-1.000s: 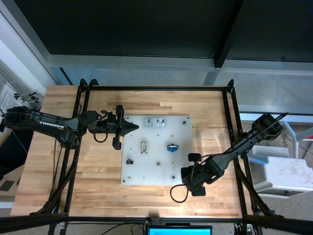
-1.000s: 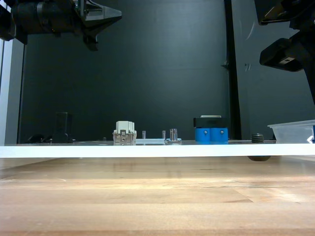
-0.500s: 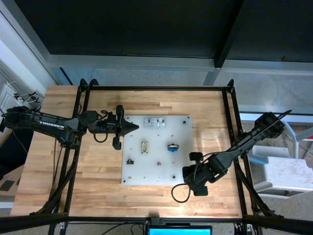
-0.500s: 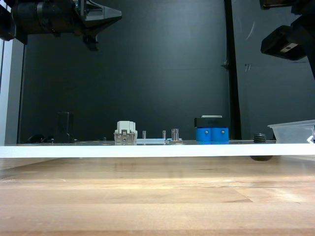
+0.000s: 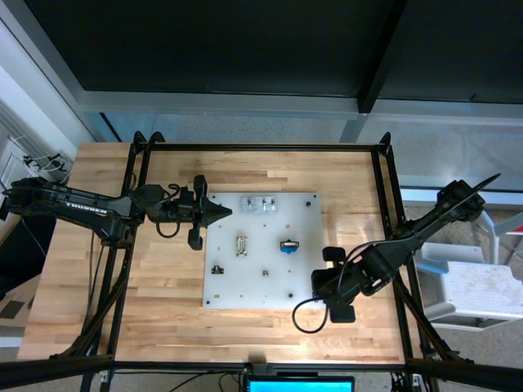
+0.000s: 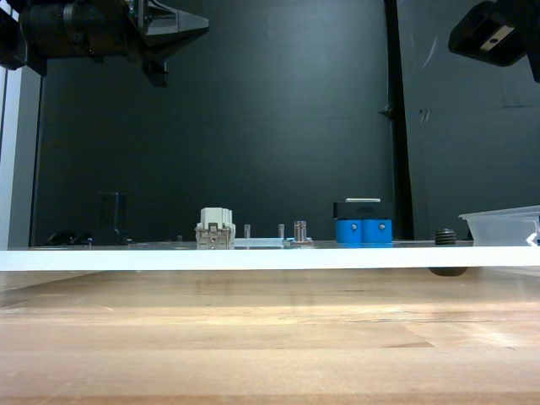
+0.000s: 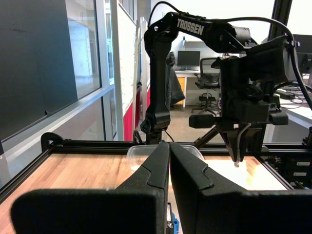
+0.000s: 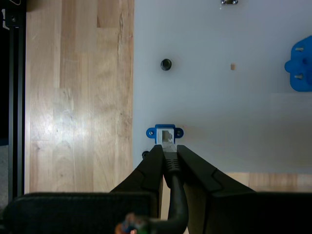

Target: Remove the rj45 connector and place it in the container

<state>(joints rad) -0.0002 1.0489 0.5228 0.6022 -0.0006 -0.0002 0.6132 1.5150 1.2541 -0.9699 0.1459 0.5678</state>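
Observation:
The rj45 connector [image 8: 168, 147], a small clear-tipped plug on a black cable [image 8: 177, 195], sits between the fingers of my right gripper [image 8: 165, 150], which is shut on it. It hangs just off the small blue socket [image 8: 165, 132] at the white board's [image 8: 219, 97] near right corner. In the high view my right gripper [image 5: 321, 287] is over that corner with the cable looping below it. The container [image 5: 359, 232], a clear tub, lies on the table right of the board. My left gripper [image 5: 222, 211] is shut and hovers at the board's left edge.
The board also carries a larger blue block connector [image 5: 288, 246], a beige connector [image 5: 241, 246], a black knob [image 8: 166, 64] and small metal parts [image 5: 259, 203]. A black frame [image 5: 384, 204] borders the table. From the low view the container [image 6: 504, 224] shows at the right.
My right arm has risen and shifted right, lifting the plug and cable away from the board. The left arm has not moved.

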